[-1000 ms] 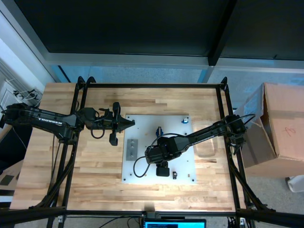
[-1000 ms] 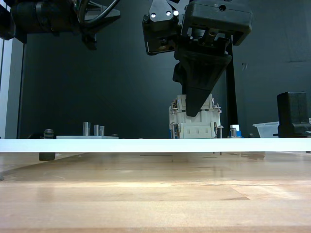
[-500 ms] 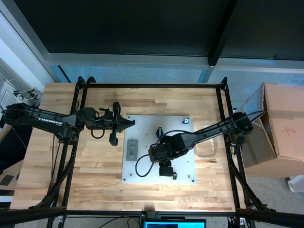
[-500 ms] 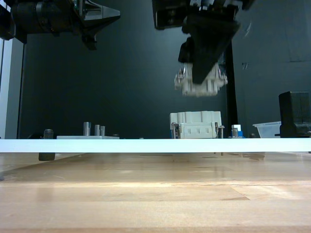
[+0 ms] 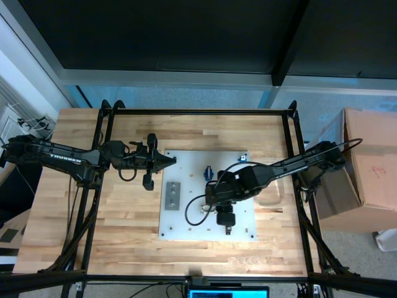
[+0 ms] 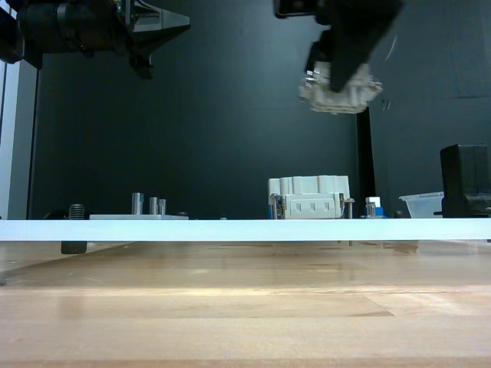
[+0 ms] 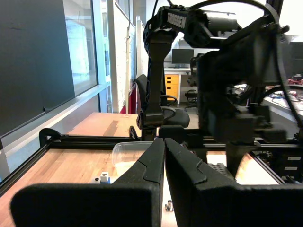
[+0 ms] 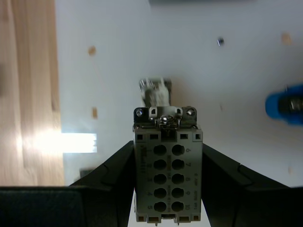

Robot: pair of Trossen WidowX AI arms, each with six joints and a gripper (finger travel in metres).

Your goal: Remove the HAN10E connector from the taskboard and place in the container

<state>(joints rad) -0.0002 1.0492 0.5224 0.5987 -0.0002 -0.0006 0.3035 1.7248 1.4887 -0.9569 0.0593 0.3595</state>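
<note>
The beige HAN10E connector hangs high above the white taskboard, clear of its seat, a little tilted. My right gripper is shut on it from above. In the right wrist view the connector shows its pin holes between the black fingers. Its beige base socket stays on the board, below and to the left. The clear container lies at the board's right edge, right of my right gripper. My left gripper hovers by the board's far left corner, shut and empty.
A grey block with upright pins sits on the board's left part. A blue part and a small black block also stand on the board. A cardboard box stands off the table's right side.
The connector came up off its base socket in my right gripper, then rose higher and moved right. The left arm has not moved.
</note>
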